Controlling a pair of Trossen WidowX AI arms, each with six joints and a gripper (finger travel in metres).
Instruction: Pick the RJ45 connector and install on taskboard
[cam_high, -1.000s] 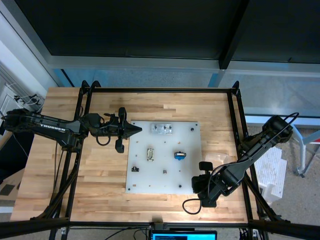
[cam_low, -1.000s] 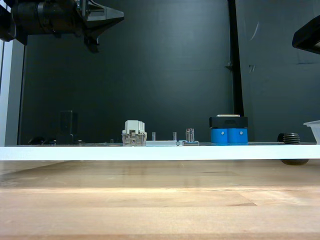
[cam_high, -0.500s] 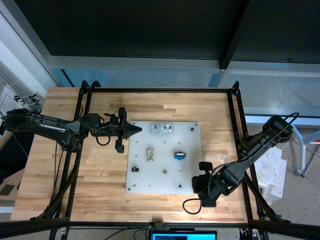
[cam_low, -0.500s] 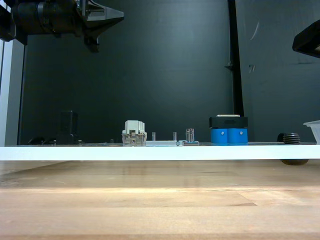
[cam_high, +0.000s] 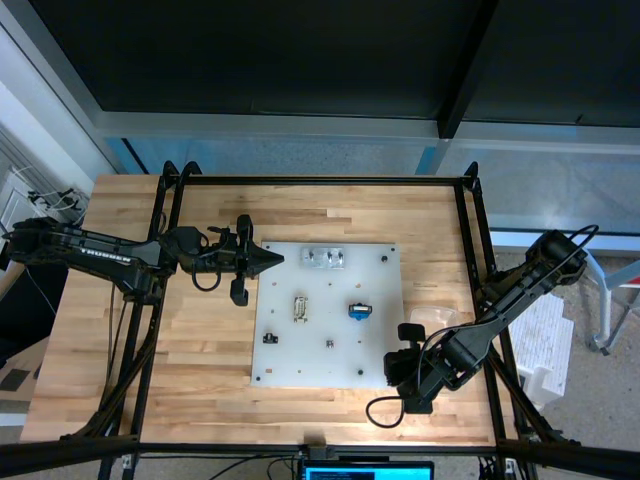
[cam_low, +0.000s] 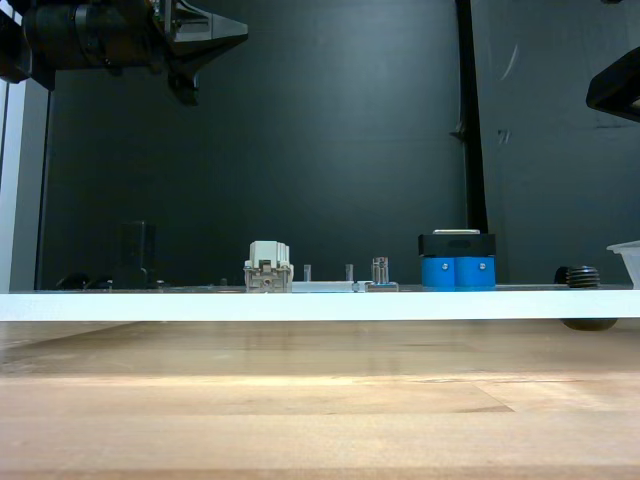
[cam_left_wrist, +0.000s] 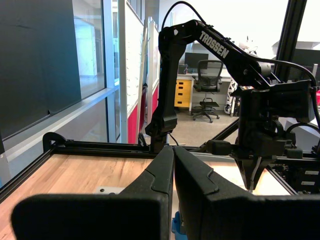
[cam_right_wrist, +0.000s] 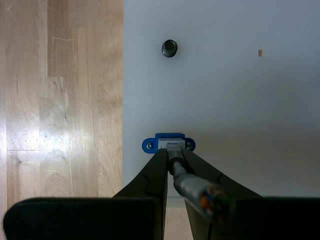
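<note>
White "TROSSEN" lettering marks the right arm (cam_left_wrist: 216, 45). The right gripper (cam_right_wrist: 173, 151) has its smooth black jaws clamped on the RJ45 connector (cam_right_wrist: 176, 167), a pale plug with coloured wire ends behind. Just ahead of the jaws its tip seems to meet a blue fitting (cam_right_wrist: 168, 144) on the glossy white taskboard (cam_right_wrist: 240, 100). The left gripper (cam_left_wrist: 173, 150), jaws together, hangs above the wooden worktop (cam_left_wrist: 75, 175).

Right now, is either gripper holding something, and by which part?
The right gripper, over the taskboard at its near right corner, pinches the RJ45 connector by its sides, cable stub trailing. The left gripper, raised over the board's left edge, holds nothing.
</note>
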